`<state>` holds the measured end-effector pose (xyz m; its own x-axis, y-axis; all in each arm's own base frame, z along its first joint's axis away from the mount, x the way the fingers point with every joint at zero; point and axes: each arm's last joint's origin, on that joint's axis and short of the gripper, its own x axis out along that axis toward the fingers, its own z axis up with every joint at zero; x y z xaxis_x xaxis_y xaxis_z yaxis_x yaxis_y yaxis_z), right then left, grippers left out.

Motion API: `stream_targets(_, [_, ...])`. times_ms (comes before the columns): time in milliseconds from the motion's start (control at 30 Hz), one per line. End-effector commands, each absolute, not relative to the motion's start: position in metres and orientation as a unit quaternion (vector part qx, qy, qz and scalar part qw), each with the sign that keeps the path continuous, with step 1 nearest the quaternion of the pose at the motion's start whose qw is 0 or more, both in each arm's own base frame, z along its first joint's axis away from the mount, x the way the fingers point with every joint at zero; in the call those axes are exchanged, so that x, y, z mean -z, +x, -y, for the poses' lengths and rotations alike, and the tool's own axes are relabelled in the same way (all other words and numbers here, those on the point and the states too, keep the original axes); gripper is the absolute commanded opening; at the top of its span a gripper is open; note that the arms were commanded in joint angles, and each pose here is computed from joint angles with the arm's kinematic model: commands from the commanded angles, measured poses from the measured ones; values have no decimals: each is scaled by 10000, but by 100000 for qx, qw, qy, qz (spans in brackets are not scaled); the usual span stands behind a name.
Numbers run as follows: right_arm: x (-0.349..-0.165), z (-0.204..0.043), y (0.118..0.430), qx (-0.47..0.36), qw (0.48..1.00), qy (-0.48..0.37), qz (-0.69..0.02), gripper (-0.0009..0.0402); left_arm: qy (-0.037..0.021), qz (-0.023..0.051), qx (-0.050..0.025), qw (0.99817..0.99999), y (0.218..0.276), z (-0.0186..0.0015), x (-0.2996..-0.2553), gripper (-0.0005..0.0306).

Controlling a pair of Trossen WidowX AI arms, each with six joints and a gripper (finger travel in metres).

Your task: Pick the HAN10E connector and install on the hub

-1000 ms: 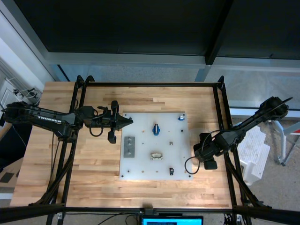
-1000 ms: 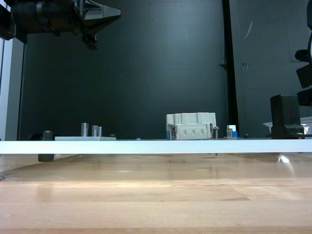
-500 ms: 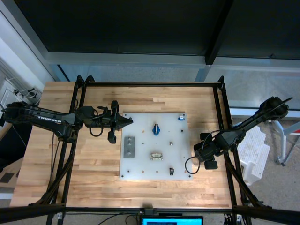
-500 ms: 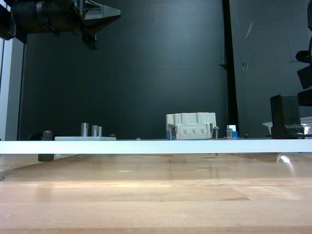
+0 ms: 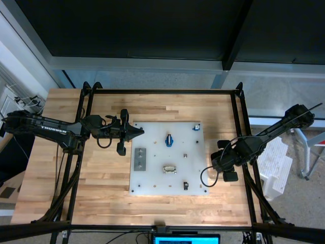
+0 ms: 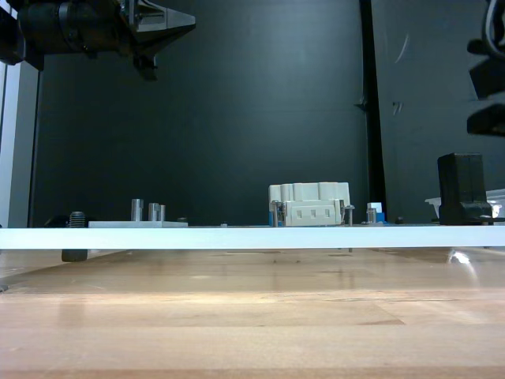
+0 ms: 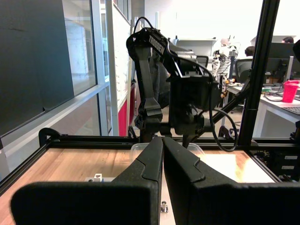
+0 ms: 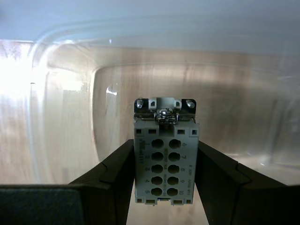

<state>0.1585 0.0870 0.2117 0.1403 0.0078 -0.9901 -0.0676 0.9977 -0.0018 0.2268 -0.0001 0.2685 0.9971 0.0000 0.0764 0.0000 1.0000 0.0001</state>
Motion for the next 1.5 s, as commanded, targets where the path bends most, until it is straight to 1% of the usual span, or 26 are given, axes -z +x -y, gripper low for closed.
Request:
stream_targets(33, [-2229,-865,1601,-1884,75667,-3110,-65279,26,8,3823,-19,99927,2269,0,-2686,0])
stream_targets(233, [-2352,-832,1736,-128,75449,-2190,-65594,28,8,3823,-19,99927,2269,0,-2686,0])
stream_targets(467, [-2441,-851,2103,434,75063,-2176,-66035,28,8,3823,-19,99927,2269,0,-2686,0])
stream_targets(800, [-2453,-945,2762,748,74565,-2325,-66589,28,8,3823,-19,99927,2269,0,-2686,0])
stream_targets(1033, [-2460,-1016,3167,1012,74988,-1618,-66130,28,8,3804,-19,99928,2269,0,-2685,0])
stream_targets(1267, [-2420,-1074,3496,-447,74631,-500,-66557,28,8,3823,-19,99927,2269,0,-2686,0])
stream_targets(1500, [-2389,-1108,3751,-651,74652,-807,-66528,28,8,3823,-19,99927,2269,0,-2686,0])
